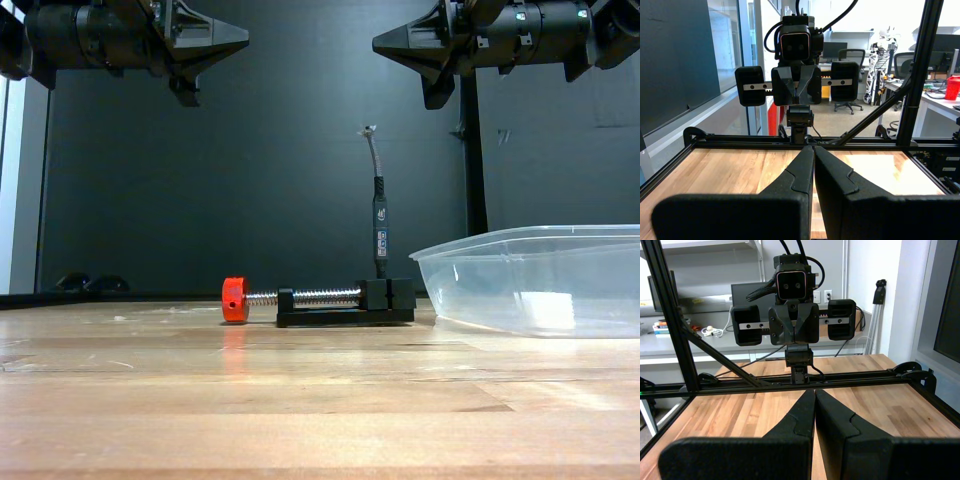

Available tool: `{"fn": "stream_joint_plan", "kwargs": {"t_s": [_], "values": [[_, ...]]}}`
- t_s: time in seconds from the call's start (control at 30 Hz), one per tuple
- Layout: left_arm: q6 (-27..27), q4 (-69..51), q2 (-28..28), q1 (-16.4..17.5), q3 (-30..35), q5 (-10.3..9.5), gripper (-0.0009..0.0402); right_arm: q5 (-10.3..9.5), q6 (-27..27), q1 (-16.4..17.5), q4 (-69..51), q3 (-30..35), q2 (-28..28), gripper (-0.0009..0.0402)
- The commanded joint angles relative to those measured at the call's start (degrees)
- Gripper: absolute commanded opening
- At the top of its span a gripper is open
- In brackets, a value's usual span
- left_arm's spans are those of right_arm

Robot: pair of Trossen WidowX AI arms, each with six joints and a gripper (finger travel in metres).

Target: Remove the USB-C connector from taskboard and place in the container

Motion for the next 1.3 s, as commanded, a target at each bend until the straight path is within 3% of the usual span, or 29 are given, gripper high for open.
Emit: {"fn": "stream_joint_plan", "kwargs": {"t_s": [0.03, 0.43, 1.07, 1.3], "values": [[0.0, 0.0, 0.0, 0.0, 0.0, 0.0, 0.0, -0.04, 0.0, 0.1, 0.0, 0.0, 0.0, 0.0], [0.0, 0.0, 0.0, 0.0, 0.0, 0.0, 0.0, 0.02, 0.0, 0.1, -2.0, 0.3, 0.0, 0.0], [0.0, 0.0, 0.0, 0.0, 0.0, 0.0, 0.0, -1.05, -0.5, 2.9, -47.7, 14.3, -0.9, 0.0], [0.0, 0.0, 0.0, 0.0, 0.0, 0.0, 0.0, 0.61, -0.7, 3.3, -59.0, 19.1, -0.7, 0.0]]}}
